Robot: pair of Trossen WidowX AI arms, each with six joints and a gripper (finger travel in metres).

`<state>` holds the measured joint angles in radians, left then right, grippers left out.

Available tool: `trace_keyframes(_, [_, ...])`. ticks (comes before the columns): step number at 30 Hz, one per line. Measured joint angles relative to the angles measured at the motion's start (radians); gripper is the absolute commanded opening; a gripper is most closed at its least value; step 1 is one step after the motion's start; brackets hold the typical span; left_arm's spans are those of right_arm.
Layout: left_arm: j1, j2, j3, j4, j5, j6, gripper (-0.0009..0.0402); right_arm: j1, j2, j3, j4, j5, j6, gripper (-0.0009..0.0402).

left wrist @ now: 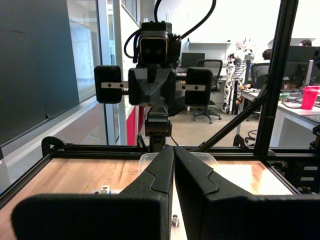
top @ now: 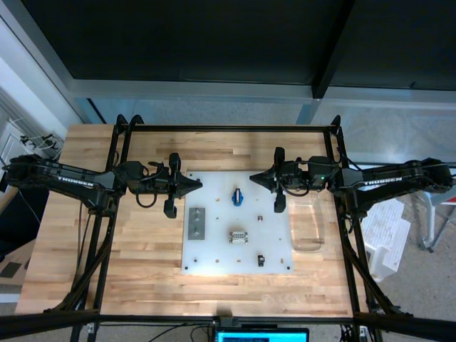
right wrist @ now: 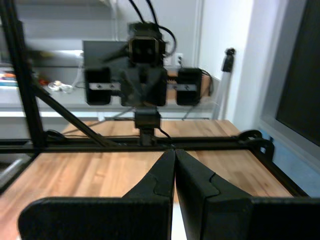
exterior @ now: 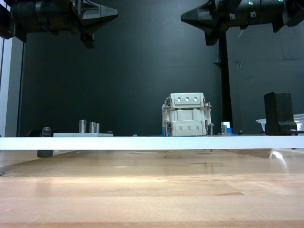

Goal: Pick the HAN10E connector and install on the hub

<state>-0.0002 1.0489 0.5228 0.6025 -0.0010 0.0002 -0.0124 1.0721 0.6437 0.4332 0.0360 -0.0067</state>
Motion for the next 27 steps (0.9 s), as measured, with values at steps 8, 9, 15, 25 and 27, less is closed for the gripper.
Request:
trace_keyframes(8, [0.000, 0.000, 0.000, 0.000, 0.000, 0.000, 0.0000, 0.001, 0.000, 0.001, -0.003, -0.003, 0.001, 0.0000])
trace_keyframes(9, [0.000, 0.000, 0.000, 0.000, 0.000, 0.000, 0.0000, 0.001, 0.000, 0.001, -0.003, -0.003, 0.000, 0.0000])
trace_keyframes(15, [0.000, 0.000, 0.000, 0.000, 0.000, 0.000, 0.0000, 0.002, 0.000, 0.001, -0.006, -0.003, 0.000, 0.0000])
trace_keyframes(25, [0.000, 0.000, 0.000, 0.000, 0.000, 0.000, 0.0000, 0.002, 0.000, 0.001, -0.031, -0.003, -0.001, 0.0000])
trace_keyframes(27, [0.000, 0.000, 0.000, 0.000, 0.000, 0.000, 0.0000, 0.002, 0.000, 0.001, -0.030, -0.003, -0.001, 0.0000])
